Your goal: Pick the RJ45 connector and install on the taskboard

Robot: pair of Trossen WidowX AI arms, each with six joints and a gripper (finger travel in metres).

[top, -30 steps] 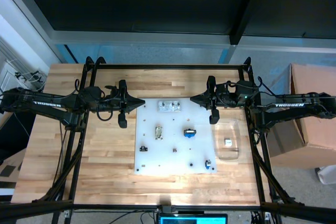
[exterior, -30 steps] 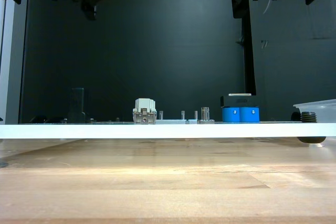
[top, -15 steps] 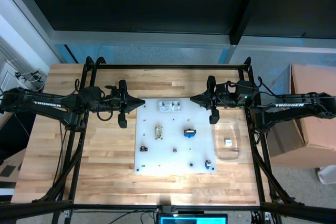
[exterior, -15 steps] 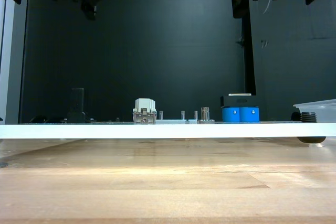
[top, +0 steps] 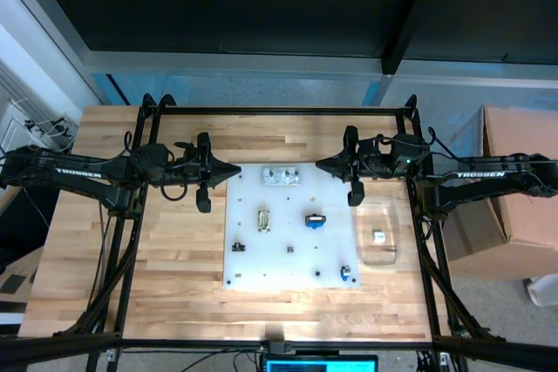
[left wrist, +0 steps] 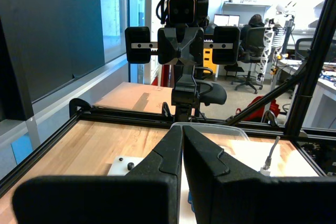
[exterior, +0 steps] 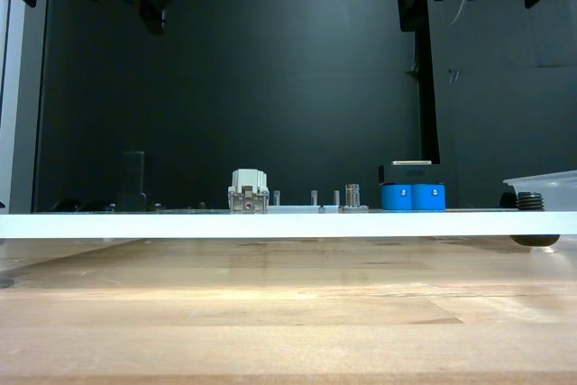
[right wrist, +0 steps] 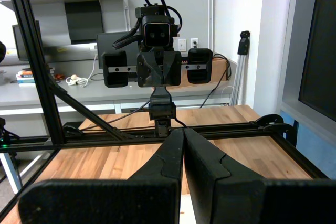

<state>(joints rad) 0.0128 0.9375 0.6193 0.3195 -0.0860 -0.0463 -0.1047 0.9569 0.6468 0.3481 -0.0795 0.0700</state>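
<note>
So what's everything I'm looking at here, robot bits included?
Table: one, pale wood, under everything.
Board: one, white, mid-table, carrying small fittings.
Blue jack: one, at the board's near right corner.
Connector: one, clear plug on a grey cable, seemingly standing in the jack; how deep cannot be told.
Blue fitting: one, mid-board.
Tray: one, clear, right of the board.
Block: one, white, inside the tray.
Cardboard box: one, brown, beyond the table's right edge.
Left gripper: one, black, raised by the board's far left corner, fingers shut, empty.
Right gripper: one, black, raised over the board's far edge, fingers shut, empty.
</note>
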